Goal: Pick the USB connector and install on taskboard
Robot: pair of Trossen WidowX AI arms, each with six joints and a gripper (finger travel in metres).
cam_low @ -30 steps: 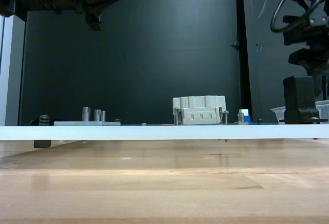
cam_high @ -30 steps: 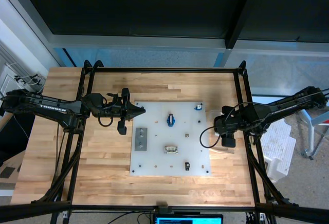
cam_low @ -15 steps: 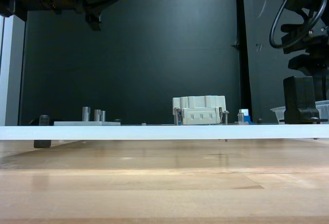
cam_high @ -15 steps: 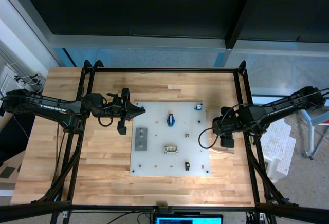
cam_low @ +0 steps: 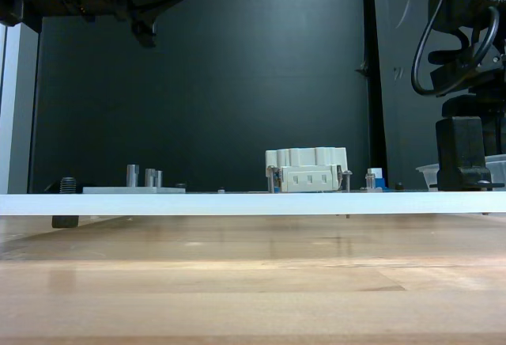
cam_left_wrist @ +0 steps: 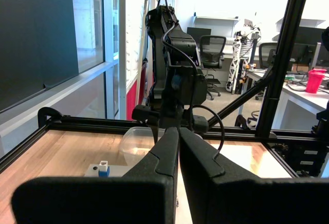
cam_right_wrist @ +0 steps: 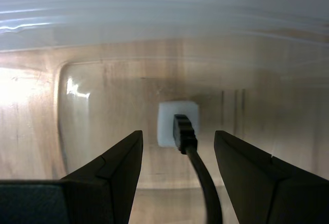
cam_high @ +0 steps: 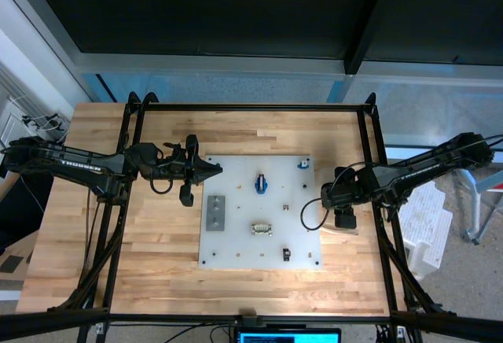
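Note:
The USB connector is a black plug on a black cable, standing in a small white holder inside a clear tray. My right gripper hangs over that tray, open, with one finger on each side of the plug and neither touching it. In the high view the right gripper is just off the right edge of the white taskboard. My left gripper hovers shut above the board's left edge, and its fingers press together with nothing between them.
The taskboard carries a blue fitting, a grey block, a metal socket and a black socket. A black frame rings the wooden table. White parts bins sit off the right side.
The right arm has shifted a little to the left and dropped lower over the clear tray. The left arm has not moved.

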